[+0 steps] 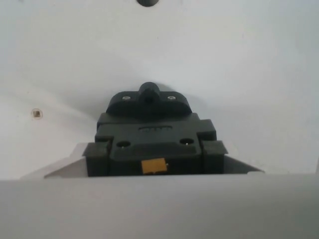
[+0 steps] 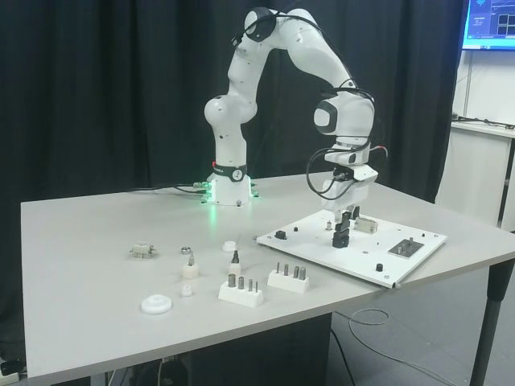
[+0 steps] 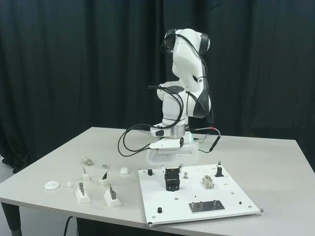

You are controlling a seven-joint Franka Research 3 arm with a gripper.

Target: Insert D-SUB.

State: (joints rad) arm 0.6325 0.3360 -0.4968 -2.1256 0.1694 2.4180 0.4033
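The black D-SUB plug (image 3: 173, 180) sits in the middle of the second room view, low over the white board (image 3: 231, 194). The gripper (image 3: 173, 173) grasps it from above. The white arm (image 2: 322, 64) bends over the grey table (image 2: 80, 241). Small white holders (image 2: 241, 291) stand lower left.

Even room light, soft shadows; the wrist view's near foreground seems blurred.
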